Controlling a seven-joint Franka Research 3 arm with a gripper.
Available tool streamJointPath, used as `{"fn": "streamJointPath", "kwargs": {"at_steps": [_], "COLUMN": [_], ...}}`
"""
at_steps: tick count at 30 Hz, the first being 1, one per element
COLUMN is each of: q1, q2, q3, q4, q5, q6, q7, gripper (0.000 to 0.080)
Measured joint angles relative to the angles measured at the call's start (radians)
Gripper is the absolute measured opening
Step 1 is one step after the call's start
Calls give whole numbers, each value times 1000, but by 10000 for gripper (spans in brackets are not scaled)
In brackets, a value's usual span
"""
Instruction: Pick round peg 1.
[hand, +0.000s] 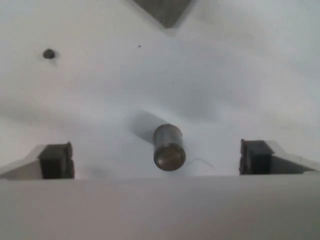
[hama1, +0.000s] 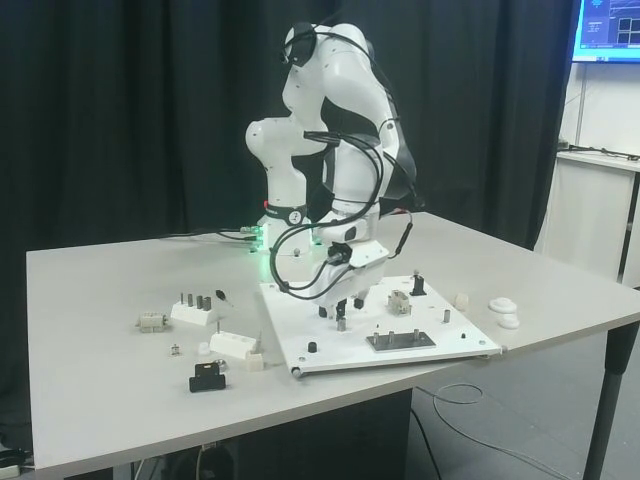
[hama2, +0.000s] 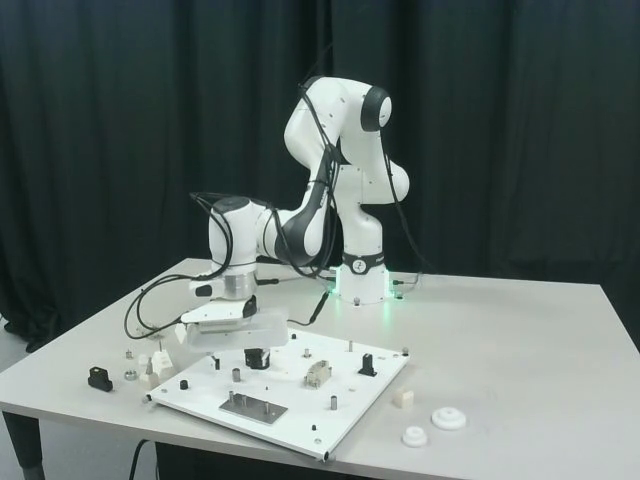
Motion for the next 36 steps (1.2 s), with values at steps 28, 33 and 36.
{"fn": "streamJointPath", "kwargs": {"at_steps": [28, 33, 36], "q1": [-3, -8, -12], "q2": [-2, -9, -12], "q3": [-14, -23, -31], "q4": [78, 87, 96], "q5": [-62, -91, -117], "q6": [-88, -97, -109], "q7": [0, 0, -1], "gripper": [800, 800, 800]}}
